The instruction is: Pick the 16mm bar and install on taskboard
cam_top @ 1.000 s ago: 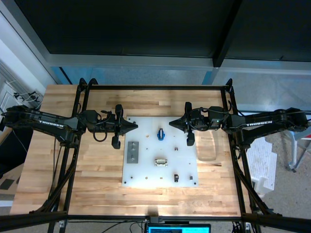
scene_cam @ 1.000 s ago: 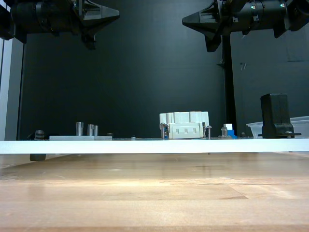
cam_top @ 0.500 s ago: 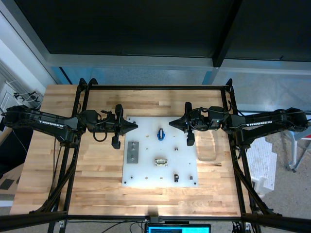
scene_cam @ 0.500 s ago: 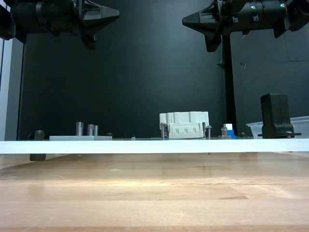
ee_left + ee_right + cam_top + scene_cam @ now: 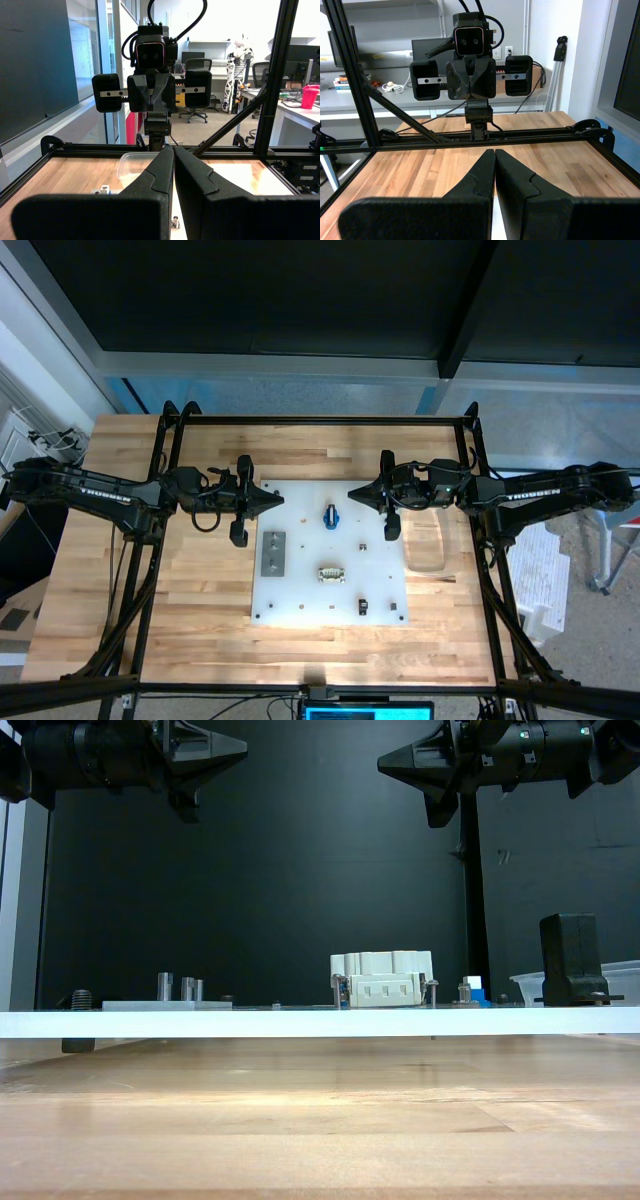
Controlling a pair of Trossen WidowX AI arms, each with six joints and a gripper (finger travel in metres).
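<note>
The taskboard (image 5: 300, 590) is a white square plate in the middle of the wooden table, seen edge-on in the low view (image 5: 300, 1023). On it stand a blue knob (image 5: 331, 515), a grey two-hole block (image 5: 272, 552) and a silver connector (image 5: 331, 574). The 16mm bar is out of view. My left gripper (image 5: 278, 499) hovers high over the board's far left corner, shut and holding nothing (image 5: 173, 148). My right gripper (image 5: 352, 494) hovers high over the board's far right part, facing the left one, also shut and holding nothing (image 5: 495, 151).
A clear plastic tray (image 5: 428, 540) lies on the table just right of the board. A small black clip-like part (image 5: 363, 605) stands near the board's front right. A black frame (image 5: 320, 421) surrounds the table.
</note>
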